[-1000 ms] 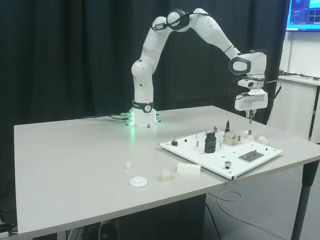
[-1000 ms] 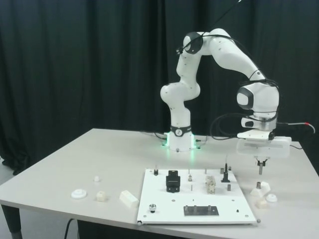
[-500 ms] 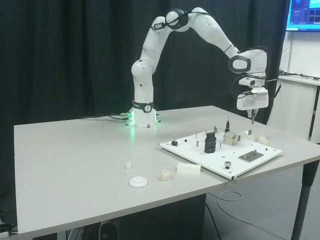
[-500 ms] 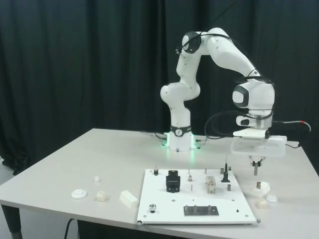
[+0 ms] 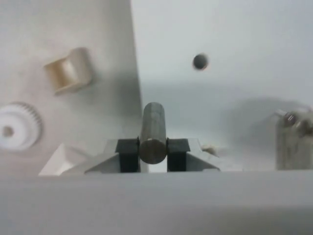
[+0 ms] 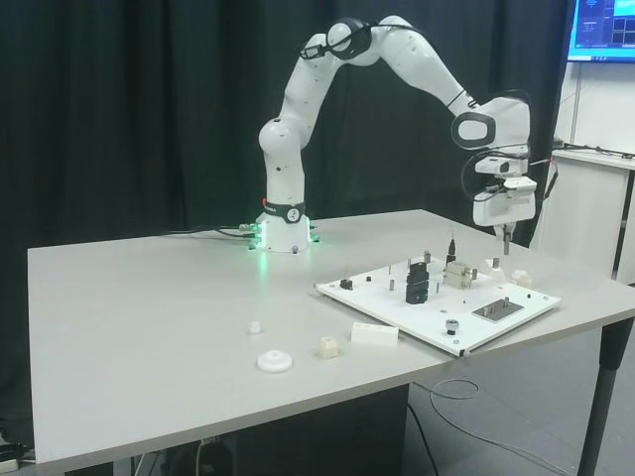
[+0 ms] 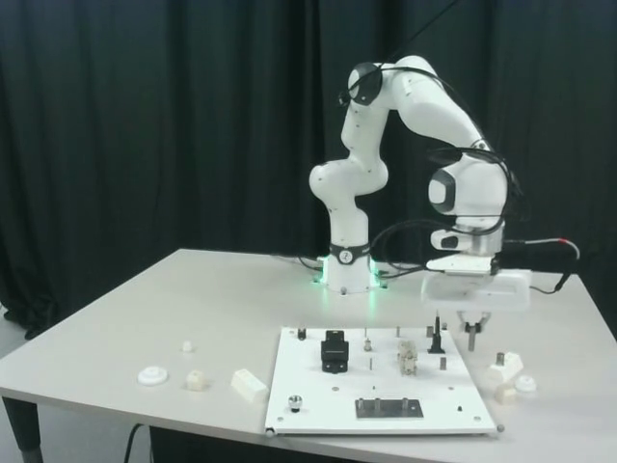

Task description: Insert round peg 3.

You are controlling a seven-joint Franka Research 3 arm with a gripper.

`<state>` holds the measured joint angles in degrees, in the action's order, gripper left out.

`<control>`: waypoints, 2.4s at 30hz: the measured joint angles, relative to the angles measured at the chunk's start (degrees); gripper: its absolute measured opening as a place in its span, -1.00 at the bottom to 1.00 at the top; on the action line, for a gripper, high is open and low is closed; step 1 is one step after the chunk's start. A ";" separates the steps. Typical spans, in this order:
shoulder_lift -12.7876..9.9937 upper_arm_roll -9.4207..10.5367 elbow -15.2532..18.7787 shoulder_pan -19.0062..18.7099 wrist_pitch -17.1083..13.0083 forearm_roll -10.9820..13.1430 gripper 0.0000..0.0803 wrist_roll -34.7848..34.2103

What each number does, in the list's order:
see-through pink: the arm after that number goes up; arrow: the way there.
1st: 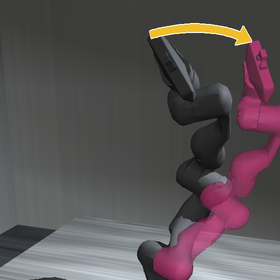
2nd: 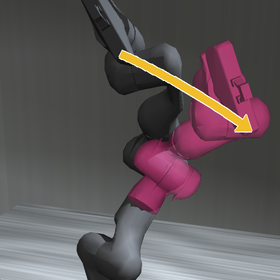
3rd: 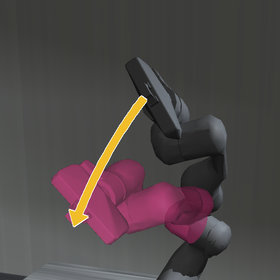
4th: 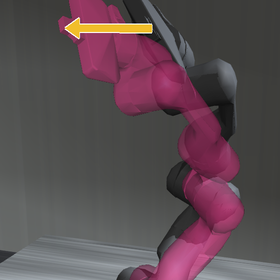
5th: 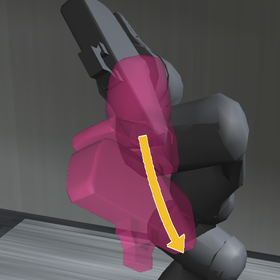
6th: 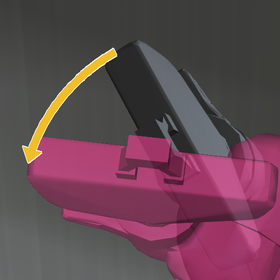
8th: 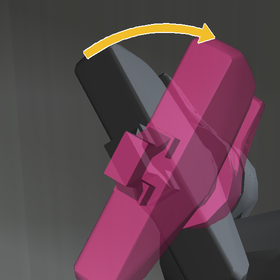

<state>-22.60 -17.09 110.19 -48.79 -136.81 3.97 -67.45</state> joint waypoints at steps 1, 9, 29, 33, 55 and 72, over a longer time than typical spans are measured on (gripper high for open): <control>-0.30 0.00 -0.33 0.41 0.00 0.13 -0.72 0.74; -2.59 0.01 -2.52 2.92 0.59 1.41 -0.72 5.63; -5.71 0.02 -4.65 5.11 2.95 2.49 -0.72 9.05; -6.42 0.04 -5.12 5.13 2.95 2.85 -0.72 9.05; -9.79 0.08 -7.47 5.53 2.95 5.19 -0.72 9.27; -10.60 0.15 -7.52 5.59 2.95 9.08 -0.72 11.18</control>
<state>-33.20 -16.95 102.68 -43.19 -133.87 13.05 -56.27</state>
